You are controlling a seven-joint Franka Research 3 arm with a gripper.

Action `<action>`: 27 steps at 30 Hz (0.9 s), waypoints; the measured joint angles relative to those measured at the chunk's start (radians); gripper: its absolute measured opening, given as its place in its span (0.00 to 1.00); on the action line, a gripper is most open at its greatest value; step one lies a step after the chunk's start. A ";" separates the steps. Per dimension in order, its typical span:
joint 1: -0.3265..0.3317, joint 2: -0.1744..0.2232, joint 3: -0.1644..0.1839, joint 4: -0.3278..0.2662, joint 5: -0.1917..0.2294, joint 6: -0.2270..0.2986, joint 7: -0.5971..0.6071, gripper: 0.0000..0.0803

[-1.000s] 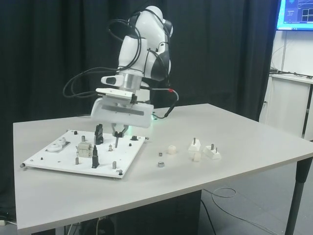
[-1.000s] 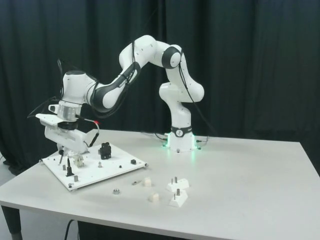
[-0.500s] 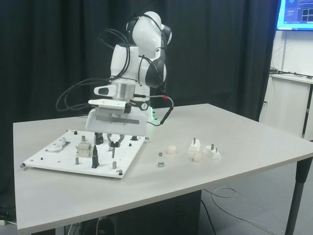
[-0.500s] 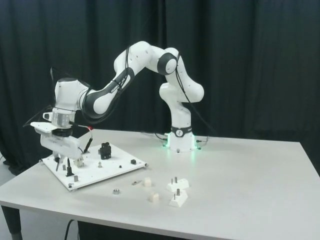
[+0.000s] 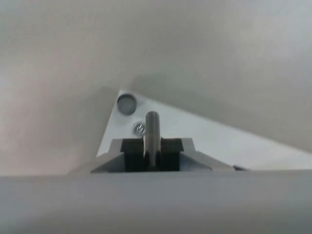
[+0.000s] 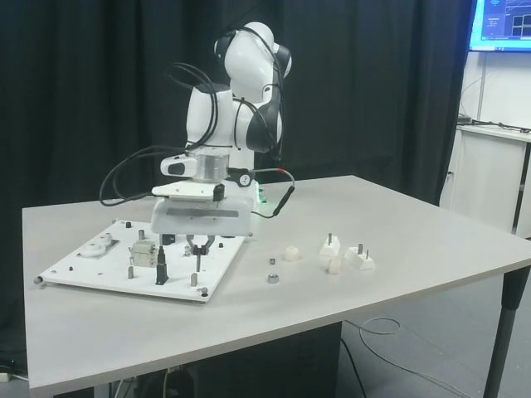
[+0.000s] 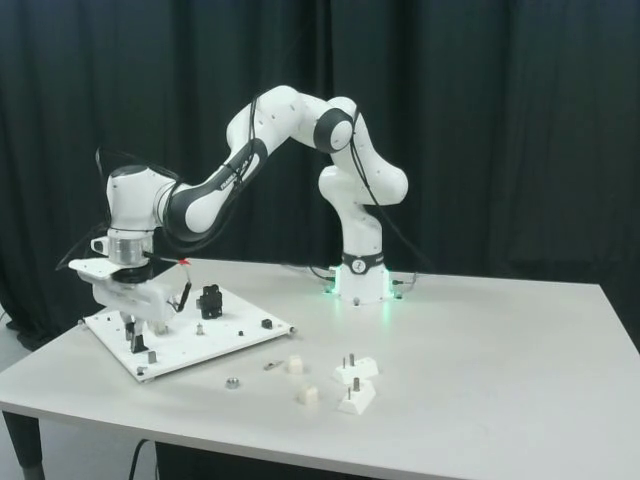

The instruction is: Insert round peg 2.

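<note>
**Peg upright in my claw, low over the near corner of the board**

The grey table (image 6: pixel 348 240) carried the white assembly board (image 6: pixel 99 269) on its left half as the first room view showed it, and my white arm (image 7: pixel 250 150) reached out from its base to hang over that board. My gripper (image 6: pixel 199 245) sat low above the board's near part, close to the edge facing the loose white blocks (image 6: pixel 348 253) and the small nut (image 6: pixel 271 277), which lay well apart from me on bare table.

My claw was clamped narrow on the round peg (image 5: pixel 151 139), a slim grey pin held between the black pads (image 5: pixel 131 153). Its long axis ran straight down out of the claw toward the board, so the hole I wanted lay below the peg's free end, not off to a side. In the wrist view the peg's tip stood over the board's corner, just beside a round corner fastener (image 5: pixel 126 103) and a small screw-like spot (image 5: pixel 138 128). I could not tell whether the tip touched the board or which opening was the target.

Against half a second earlier, my wrist had shifted a little toward the board's near right edge and my upper arm had risen more upright; a second earlier I had been higher and farther back over the board
</note>
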State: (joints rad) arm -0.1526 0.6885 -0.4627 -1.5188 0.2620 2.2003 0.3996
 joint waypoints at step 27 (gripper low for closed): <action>0.006 -0.030 -0.015 -0.062 0.002 -0.151 -0.034 0.08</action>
State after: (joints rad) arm -0.1463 0.6584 -0.4774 -1.5809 0.2636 2.0491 0.3659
